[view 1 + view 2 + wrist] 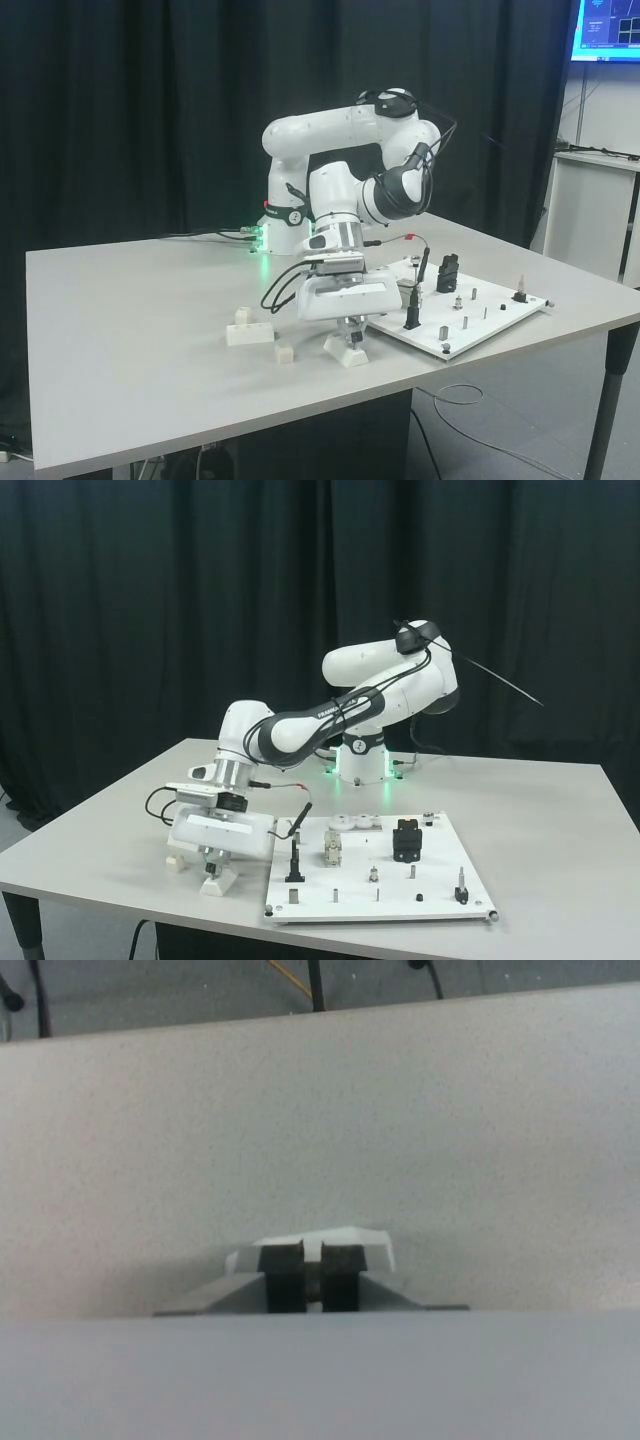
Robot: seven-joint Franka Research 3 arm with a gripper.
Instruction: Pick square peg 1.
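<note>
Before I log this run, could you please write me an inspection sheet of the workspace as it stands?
Surface: grey table, arm bolted on it.
Job's things: small white holder directly under the gripper; the peg itself is hidden between the fingers in the wrist view.
Clutter: white board with black and grey parts; two white blocks beside the holder.
Grippers: gripper low over the holder, fingers either side of something grey; a grasp cannot be confirmed.
Cables: black cable looping from the wrist; more on the floor.
Surroundings: black curtain; a screen in the corner of the first room view.
</note>
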